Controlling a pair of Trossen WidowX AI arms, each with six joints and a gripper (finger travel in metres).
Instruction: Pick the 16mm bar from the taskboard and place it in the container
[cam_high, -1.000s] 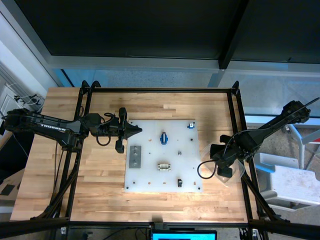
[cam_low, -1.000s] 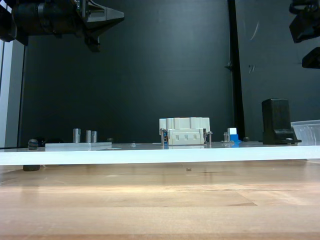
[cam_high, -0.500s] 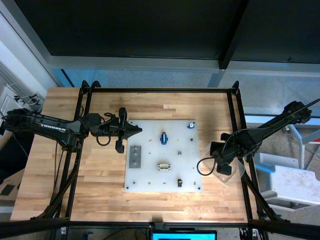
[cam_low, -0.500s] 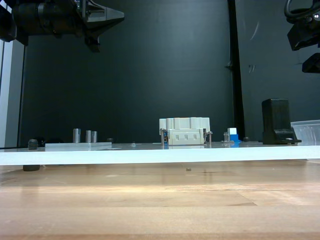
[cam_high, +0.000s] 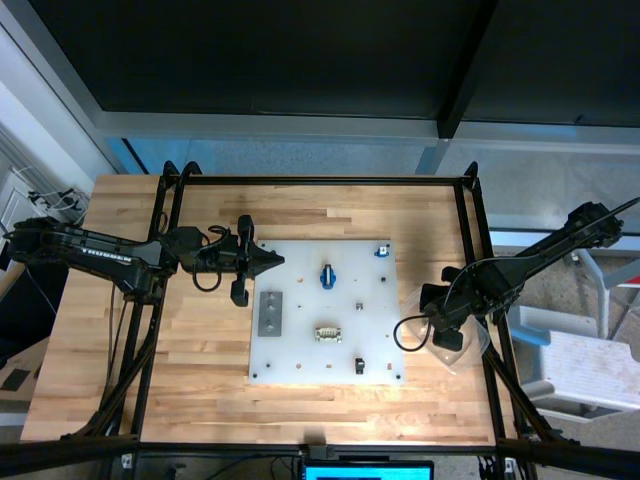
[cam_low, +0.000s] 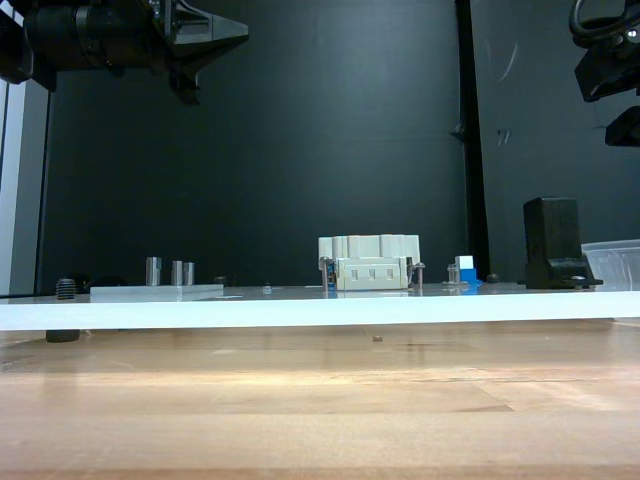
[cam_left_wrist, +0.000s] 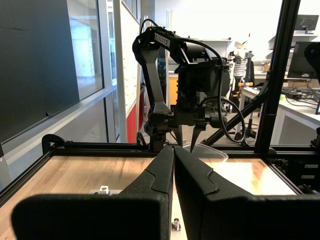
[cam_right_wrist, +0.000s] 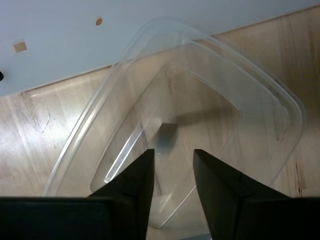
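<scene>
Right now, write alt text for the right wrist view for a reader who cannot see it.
The right gripper, fingers open, hangs over the clear container, where a small grey piece, possibly the 16mm bar, lies on the bottom. The taskboard edge and wooden table lie beyond. The left gripper, outside this view, is shut above the board's left edge.

**Four cameras, one bench**

The high view looks down and away over the whole bench (cam_high: 200, 390). The low view skims level along the taskboard (cam_low: 300, 311) at its near edge. The left wrist view faces past the left end effector (cam_left_wrist: 173, 148) toward the right arm (cam_left_wrist: 165, 65). The right wrist view looks closely down past the right end effector (cam_right_wrist: 172, 152) into the container (cam_right_wrist: 285, 107).
</scene>
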